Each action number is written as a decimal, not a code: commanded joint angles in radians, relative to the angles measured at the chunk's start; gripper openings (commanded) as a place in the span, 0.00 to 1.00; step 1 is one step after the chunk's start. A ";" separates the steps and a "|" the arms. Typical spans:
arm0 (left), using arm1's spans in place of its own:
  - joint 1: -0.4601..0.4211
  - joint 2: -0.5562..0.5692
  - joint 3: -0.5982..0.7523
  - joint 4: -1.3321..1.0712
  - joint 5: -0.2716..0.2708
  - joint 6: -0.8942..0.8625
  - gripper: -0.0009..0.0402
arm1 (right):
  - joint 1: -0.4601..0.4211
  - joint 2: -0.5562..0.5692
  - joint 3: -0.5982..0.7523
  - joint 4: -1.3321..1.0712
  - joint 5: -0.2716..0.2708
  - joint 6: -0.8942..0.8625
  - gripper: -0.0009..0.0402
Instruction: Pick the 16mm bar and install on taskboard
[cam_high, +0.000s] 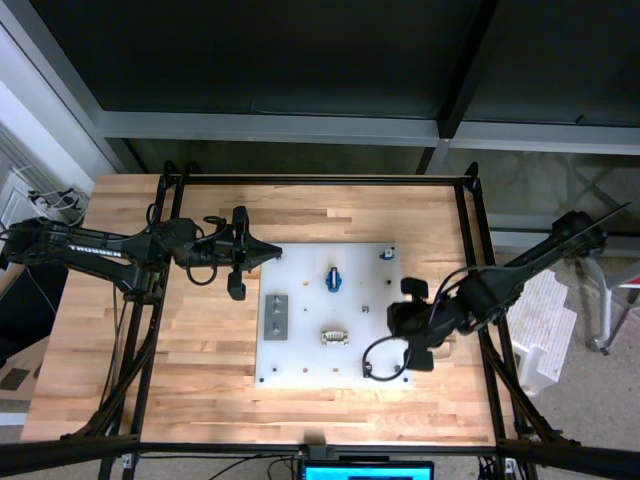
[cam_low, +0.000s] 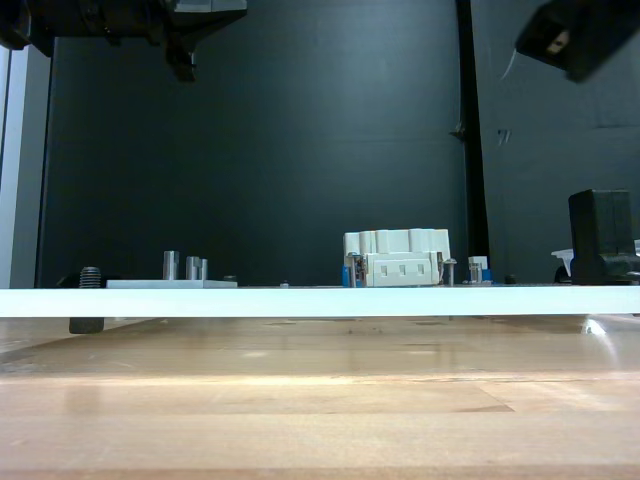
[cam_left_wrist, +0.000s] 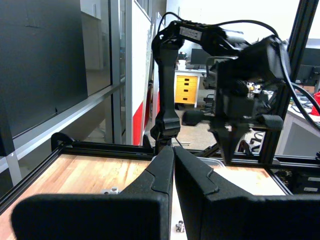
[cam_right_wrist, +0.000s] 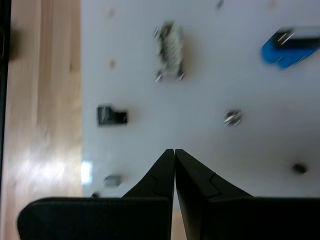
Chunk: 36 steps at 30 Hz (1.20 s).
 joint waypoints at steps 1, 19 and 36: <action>0.000 0.000 0.000 0.000 0.000 0.000 0.02 | -0.046 -0.066 -0.042 0.083 0.022 -0.060 0.02; 0.000 0.000 0.000 0.000 0.000 0.000 0.02 | -0.364 -0.380 -0.394 0.879 -0.090 -0.401 0.02; 0.000 0.000 0.000 0.000 0.000 0.000 0.02 | -0.589 -0.403 -0.504 1.195 -0.328 -0.456 0.02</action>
